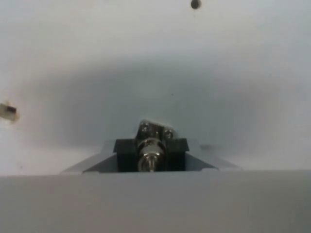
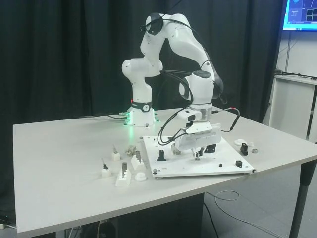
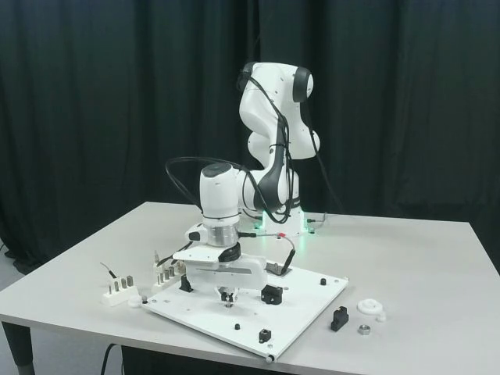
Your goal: Insert BNC.
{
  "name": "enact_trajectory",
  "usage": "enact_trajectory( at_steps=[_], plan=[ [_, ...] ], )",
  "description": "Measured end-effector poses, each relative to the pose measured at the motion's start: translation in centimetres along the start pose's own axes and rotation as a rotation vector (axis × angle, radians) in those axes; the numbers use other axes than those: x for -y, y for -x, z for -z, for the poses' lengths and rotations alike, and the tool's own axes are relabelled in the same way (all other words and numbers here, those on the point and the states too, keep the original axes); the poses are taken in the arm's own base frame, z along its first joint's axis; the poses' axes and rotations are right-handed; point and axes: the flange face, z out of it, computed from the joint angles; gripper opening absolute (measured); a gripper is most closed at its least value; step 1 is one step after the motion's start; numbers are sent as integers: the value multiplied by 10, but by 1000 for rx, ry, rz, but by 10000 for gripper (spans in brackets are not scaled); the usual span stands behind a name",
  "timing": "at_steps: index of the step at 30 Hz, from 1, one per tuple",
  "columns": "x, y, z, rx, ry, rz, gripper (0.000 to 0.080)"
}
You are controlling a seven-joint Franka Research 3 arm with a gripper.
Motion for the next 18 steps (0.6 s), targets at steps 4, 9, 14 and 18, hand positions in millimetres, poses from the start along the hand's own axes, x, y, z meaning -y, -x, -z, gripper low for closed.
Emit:
enact_trajectory(
  at_steps=[4, 9, 14, 18],
  plan=[
    [0, 0, 0, 0, 0, -43, 121],
    [0, 0, 0, 0, 0, -105, 121],
    [0, 0, 0, 0, 0, -158, 121],
    [0, 0, 0, -1, -1, -194, 121]
  ],
)
